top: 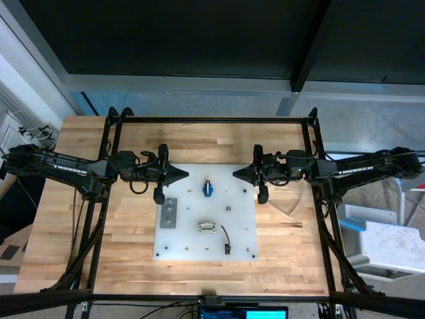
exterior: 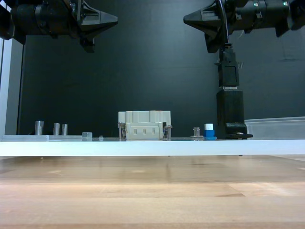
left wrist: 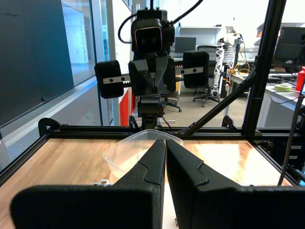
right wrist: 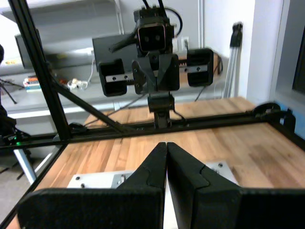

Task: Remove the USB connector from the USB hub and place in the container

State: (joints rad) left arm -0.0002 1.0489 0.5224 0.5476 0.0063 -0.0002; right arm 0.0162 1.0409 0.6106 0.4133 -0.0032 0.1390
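Wooden butcher-block table (top: pixel 80 226) fills the near ground and carries everything else. Two black arms reach in over it; white lettering runs along each forearm, but I cannot read it letter for letter.

A white square board (top: pixel 192 246) lies at the table's middle. Taking the board as a clock face with 12 away from the high camera:

- The left gripper (top: pixel 183 174) hangs high above the 10 o'clock edge. Its fingers are pressed together on nothing.
- The right gripper (top: pixel 237 173) hangs high above the 2 o'clock edge. Its fingers too meet, with nothing between them.
- The shallow clear plastic container (top: pixel 293 201) sits on the wood just past the 3 o'clock edge.
- A grey metal plate (top: pixel 170 214) with upright pegs lies at 9 o'clock.
- A grey-beige rectangular connector (top: pixel 207 227) rests just toward 6 from the centre.
- A blue clip-like piece (top: pixel 208 189) stands at 12 o'clock.
- The small black squarish USB hub (top: pixel 227 250) sits at 5 o'clock.
- The black USB connector (exterior: pixel 228 67) stands upright, plugged into the hub's top, and its thin cable tail curves off it.

No gripper touches the connector.
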